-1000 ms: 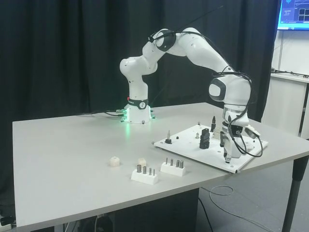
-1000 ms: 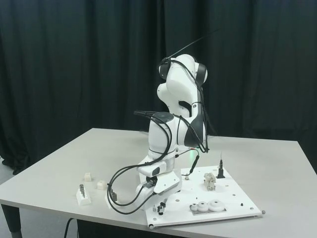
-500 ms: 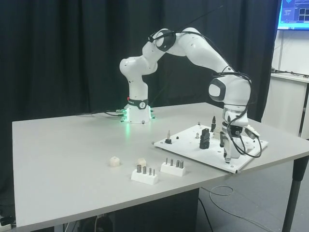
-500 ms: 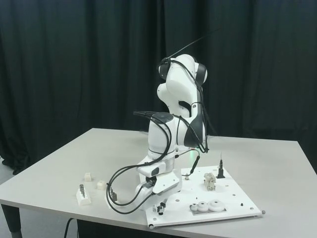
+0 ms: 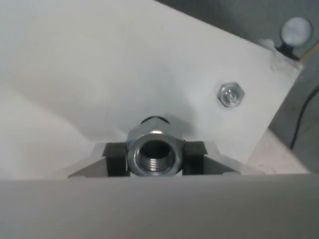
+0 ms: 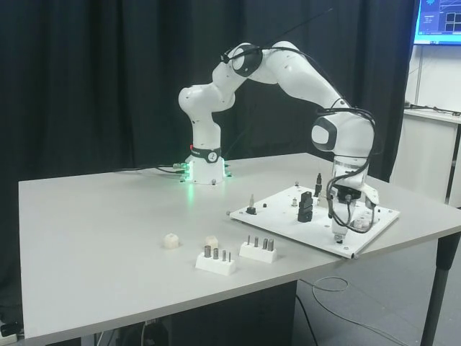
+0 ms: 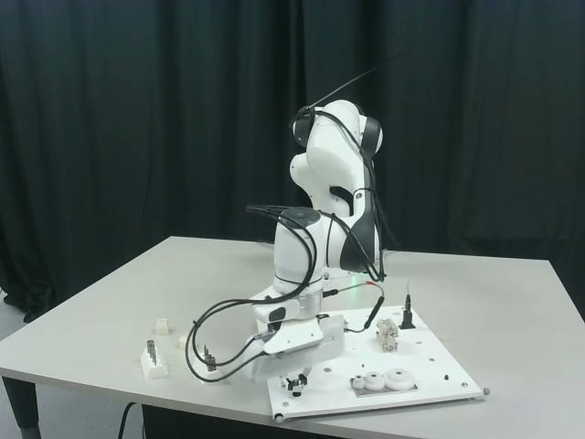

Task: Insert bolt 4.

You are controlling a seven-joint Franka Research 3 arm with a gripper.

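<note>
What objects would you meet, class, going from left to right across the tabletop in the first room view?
Small white block → front bolt holder → second bolt holder → black block on the white board → gripper over the board's near corner.

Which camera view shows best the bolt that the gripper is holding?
The wrist view: the bolt sits clamped between the black fingers, its threaded hollow end facing the camera above the white board. In both room views the gripper is low over the board, and the bolt is too small to make out.
</note>
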